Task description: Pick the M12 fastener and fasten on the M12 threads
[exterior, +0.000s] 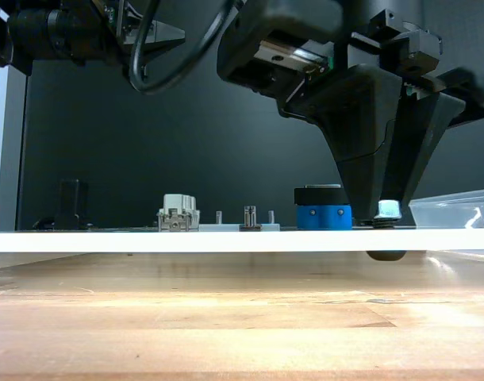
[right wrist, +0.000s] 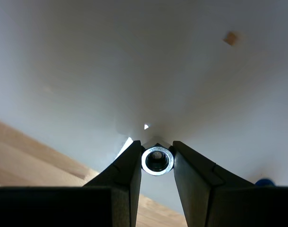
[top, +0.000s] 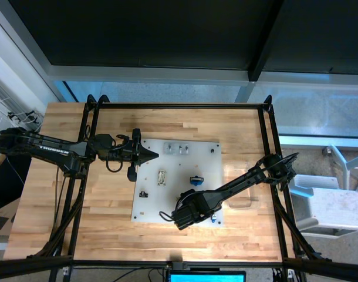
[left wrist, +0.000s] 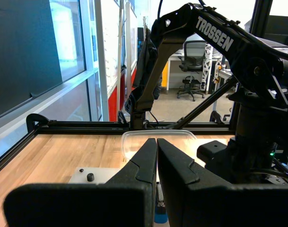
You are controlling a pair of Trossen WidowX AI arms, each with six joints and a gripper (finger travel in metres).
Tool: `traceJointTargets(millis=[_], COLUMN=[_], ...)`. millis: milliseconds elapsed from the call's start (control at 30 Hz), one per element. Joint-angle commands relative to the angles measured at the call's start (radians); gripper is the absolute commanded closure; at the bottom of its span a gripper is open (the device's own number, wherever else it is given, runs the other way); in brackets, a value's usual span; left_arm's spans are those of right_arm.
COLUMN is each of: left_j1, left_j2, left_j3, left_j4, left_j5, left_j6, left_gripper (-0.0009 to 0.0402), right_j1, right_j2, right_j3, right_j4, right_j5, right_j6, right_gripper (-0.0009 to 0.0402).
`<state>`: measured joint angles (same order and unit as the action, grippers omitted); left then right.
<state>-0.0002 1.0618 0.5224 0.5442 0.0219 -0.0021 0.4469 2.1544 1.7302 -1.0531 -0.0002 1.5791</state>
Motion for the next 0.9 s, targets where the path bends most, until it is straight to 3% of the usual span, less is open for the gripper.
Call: traceJointTargets(millis=[33,367,900], left_j1=[0.000,0.000,0.000], left_j2=[0.000,0.000,0.000], left_j3=[0.000,0.000,0.000], left_j4=[0.000,0.000,0.000], left_j5=[0.000,0.000,0.000], left_j6=[0.000,0.000,0.000], left_gripper=[0.0393,0.0393,0.0393], right_j1=[0.000,0.000,-0.004], right_j2=[0.000,0.000,0.000], right_j3=[0.000,0.000,0.000], right_j4=[-0.008,-0.009,-0.026], right_j5=[0.008,0.008,0.008], right_j6=[0.086,0.284,1.028], right_gripper=[0.0350,0.0350,0.0350])
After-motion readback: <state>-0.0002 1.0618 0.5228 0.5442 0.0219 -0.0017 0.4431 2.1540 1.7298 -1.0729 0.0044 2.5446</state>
